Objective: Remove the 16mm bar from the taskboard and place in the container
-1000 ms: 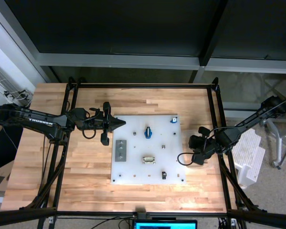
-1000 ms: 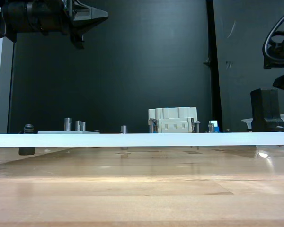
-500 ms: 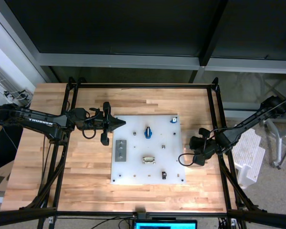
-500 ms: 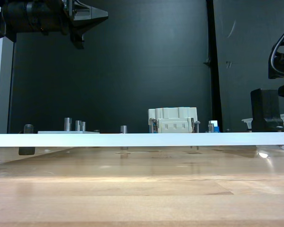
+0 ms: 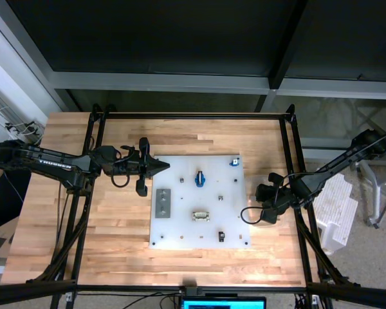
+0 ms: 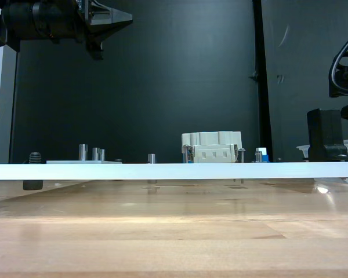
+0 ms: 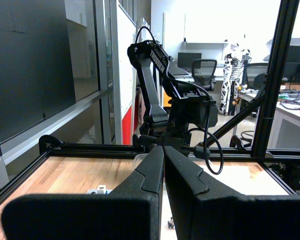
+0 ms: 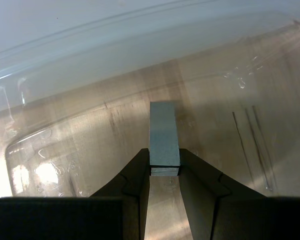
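My right gripper [image 8: 164, 170] is shut on the 16mm bar [image 8: 164, 132], a short grey piece sticking out past its fingertips. It hangs just above the floor of the clear container [image 8: 230, 100]. From above, that gripper [image 5: 265, 205] sits right of the white taskboard [image 5: 180, 228], covering most of the container. My left gripper [image 5: 162, 166] hovers above the board's far left corner, fingers [image 7: 150, 172] shut with nothing between them.
The board carries a grey block [image 5: 163, 203], a blue knob [image 5: 199, 178], a pale connector [image 5: 201, 215] and a small black square part [image 5: 222, 237]. Short pins [image 6: 83, 152] stand up from the board. A black frame rail [image 5: 289, 161] runs along the table's right side.
The right arm's wrist and cable loop shifted slightly to the right over the container in the first half second, then held. The left arm has not moved.
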Robot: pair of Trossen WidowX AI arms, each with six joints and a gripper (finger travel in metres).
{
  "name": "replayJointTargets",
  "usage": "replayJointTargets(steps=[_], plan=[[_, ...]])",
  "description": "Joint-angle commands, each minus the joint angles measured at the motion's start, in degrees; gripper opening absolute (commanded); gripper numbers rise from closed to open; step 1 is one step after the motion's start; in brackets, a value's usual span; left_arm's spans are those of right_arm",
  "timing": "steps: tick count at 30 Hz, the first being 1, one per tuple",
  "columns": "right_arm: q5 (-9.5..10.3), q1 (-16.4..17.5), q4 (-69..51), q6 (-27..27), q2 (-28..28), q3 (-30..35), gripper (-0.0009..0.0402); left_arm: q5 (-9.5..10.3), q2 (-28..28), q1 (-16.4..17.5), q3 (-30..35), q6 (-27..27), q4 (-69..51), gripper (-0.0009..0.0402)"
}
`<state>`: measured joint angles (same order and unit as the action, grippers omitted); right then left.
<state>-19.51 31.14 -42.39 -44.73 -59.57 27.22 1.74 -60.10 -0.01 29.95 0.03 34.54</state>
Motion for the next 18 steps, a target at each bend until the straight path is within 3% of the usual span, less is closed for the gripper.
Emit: replayJointTargets(steps=[1, 11, 16, 18], plan=[[0.07, 0.02, 0.17, 0.00, 0.00, 0.07, 0.0002, 0.00, 0.00, 0.02, 0.00, 0.00, 0.00, 0.0000], [0.07, 0.02, -2.56, 0.22, 0.79, 3.28, 0.0002, 0.00, -0.02, 0.00, 0.00, 0.00, 0.00, 0.0000], [0.26, 0.02, -9.79, 0.22, 1.09, 7.30, 0.0002, 0.00, 0.00, 0.02, 0.00, 0.00, 0.00, 0.0000], [1.20, 0.02, -13.73, 0.20, 1.03, 9.57, 0.0002, 0.00, 0.00, 0.02, 0.00, 0.00, 0.00, 0.0000]])
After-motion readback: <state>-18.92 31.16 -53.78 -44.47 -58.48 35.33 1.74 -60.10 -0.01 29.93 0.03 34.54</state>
